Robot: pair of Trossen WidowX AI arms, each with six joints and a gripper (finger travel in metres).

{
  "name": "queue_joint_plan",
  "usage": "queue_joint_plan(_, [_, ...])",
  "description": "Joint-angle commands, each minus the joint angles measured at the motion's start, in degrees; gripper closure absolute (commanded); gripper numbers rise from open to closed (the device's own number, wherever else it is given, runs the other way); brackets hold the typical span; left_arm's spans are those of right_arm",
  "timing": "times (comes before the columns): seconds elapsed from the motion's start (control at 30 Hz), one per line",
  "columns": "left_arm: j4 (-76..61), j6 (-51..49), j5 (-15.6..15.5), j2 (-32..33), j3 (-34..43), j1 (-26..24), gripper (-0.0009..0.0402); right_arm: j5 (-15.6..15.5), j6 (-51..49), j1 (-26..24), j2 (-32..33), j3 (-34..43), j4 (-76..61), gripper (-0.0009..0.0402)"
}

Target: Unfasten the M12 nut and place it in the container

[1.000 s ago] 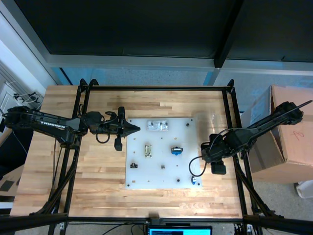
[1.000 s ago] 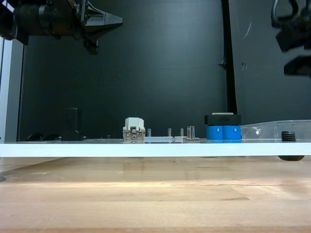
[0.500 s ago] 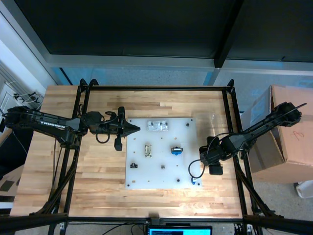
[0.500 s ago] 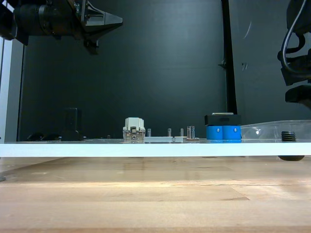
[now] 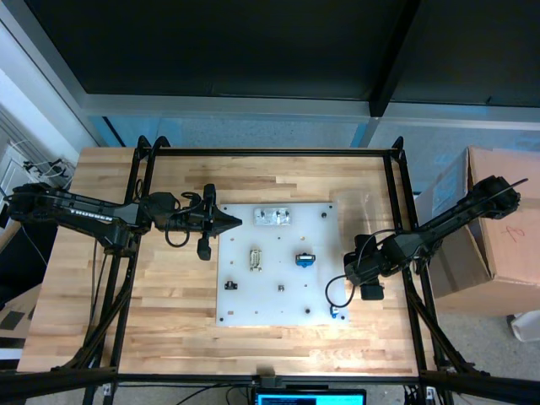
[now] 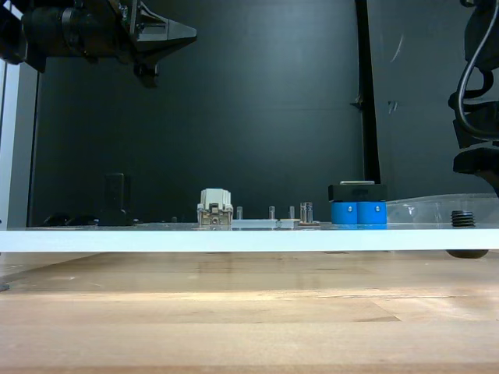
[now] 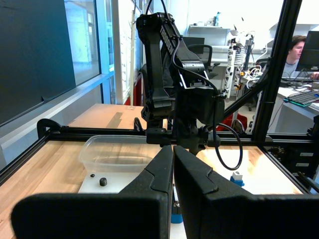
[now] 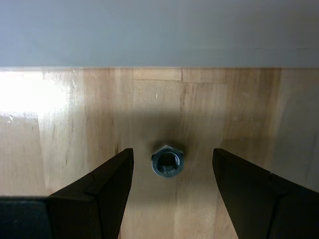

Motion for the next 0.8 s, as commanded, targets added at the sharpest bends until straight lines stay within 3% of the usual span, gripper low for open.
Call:
queue_joint_plan(0.03, [0.00,0.02,0.00,0.02,0.00,0.02,0.0393,-0.46,-0.20,-0.04,0.02,-0.70,1.01,0.0173])
queue_joint_plan(0.17, [0.00,0.02,0.00,0.02,0.00,0.00,0.0393,-0.61,-0.20,-0.07,0.02,-1.05,1.11,0.0173])
queue_joint_plan(0.3, [0.00,0.02,0.00,0.02,0.00,0.02,0.0393,-3.06,-0.26,-0.09,0.02,-1.44,1.62,0.0174])
queue_joint_plan(0.53, [0.00,0.02,0.00,0.02,0.00,0.00,0.0393,-2.95,-0.24,-0.09,0.02,-1.92,2.27,0.0178])
queue_joint_plan(0.8, [0.00,0.02,0.00,0.02,0.00,0.00,0.0393,-2.97,-0.26,-0.09,0.02,-1.92,2.19,0.0262])
